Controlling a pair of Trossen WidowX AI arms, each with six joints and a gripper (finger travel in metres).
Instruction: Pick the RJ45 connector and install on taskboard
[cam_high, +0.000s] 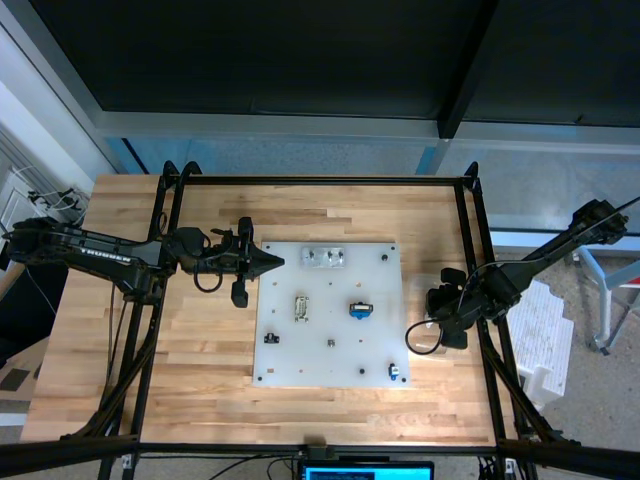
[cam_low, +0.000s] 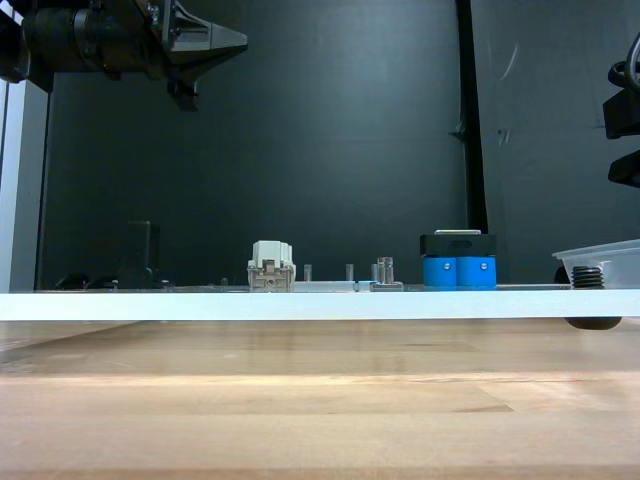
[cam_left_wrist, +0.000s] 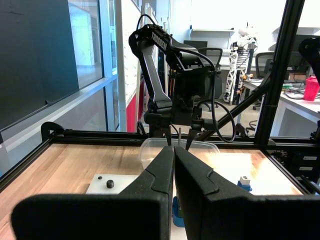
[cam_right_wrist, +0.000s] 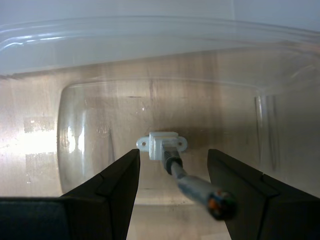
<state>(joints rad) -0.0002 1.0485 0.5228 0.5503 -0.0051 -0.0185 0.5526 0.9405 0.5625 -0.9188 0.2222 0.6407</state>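
The RJ45 connector (cam_right_wrist: 162, 145), a small whitish plug body with a short grey cable stub, lies on the floor of a clear plastic tray (cam_right_wrist: 150, 60). My right gripper (cam_right_wrist: 173, 155) hangs over it, open, one finger on each side and neither touching it. In the high view the right gripper (cam_high: 445, 318) is just off the taskboard's (cam_high: 300, 370) right edge. My left gripper (cam_high: 268, 262) is shut on nothing and held high over the taskboard's left edge, pointing right. The left wrist view shows its fingertips (cam_left_wrist: 170, 150) pressed together.
On the taskboard stand a silver block (cam_high: 325, 258), a beige socket (cam_high: 300, 308), a blue piece (cam_high: 360, 310) and a smaller blue piece (cam_high: 396, 373). Black frame rails (cam_high: 320, 180) border the table. The clear tray (cam_low: 600, 260) sits right of the board.
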